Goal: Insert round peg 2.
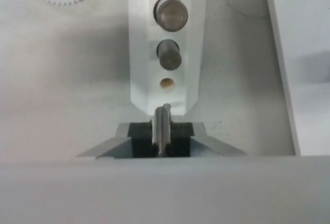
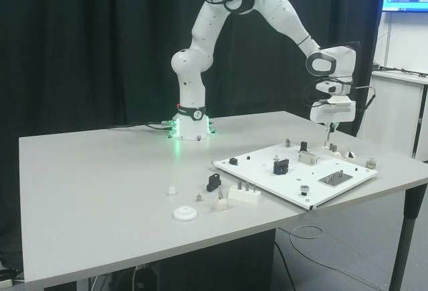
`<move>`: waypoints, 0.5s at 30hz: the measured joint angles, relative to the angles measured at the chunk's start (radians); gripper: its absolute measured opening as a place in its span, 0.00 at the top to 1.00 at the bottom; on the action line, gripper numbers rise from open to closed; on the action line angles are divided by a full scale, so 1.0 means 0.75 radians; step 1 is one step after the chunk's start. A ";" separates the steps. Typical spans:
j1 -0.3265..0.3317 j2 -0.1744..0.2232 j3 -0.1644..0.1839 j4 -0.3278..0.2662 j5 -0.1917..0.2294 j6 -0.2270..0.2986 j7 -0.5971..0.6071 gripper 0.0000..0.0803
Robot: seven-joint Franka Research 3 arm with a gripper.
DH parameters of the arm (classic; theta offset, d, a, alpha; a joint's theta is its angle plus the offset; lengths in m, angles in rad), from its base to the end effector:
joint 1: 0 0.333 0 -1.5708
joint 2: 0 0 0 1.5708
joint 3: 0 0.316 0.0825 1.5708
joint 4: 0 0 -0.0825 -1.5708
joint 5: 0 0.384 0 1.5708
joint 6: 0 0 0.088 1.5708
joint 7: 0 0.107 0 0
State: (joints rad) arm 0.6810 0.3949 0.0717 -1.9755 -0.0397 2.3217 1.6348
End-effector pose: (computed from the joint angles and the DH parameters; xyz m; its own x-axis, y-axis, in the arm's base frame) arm 0.4447 0.4136 0.2645 0.6531 -0.7572 0.0032 -0.7565 -0.6523 0.0473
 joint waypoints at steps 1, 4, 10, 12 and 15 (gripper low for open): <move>0.001 -0.004 0.000 0.000 0.001 -0.002 0.000 0.92; 0.004 -0.014 0.000 0.000 0.002 -0.011 0.001 0.92; 0.009 -0.026 0.000 0.000 0.003 -0.018 0.002 0.92; 0.010 -0.028 0.000 0.000 0.003 -0.019 0.003 0.92; 0.010 -0.030 0.000 0.000 0.003 -0.020 0.003 0.92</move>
State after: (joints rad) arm 0.6886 0.3726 0.0717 -1.9755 -0.0371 2.3067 1.6370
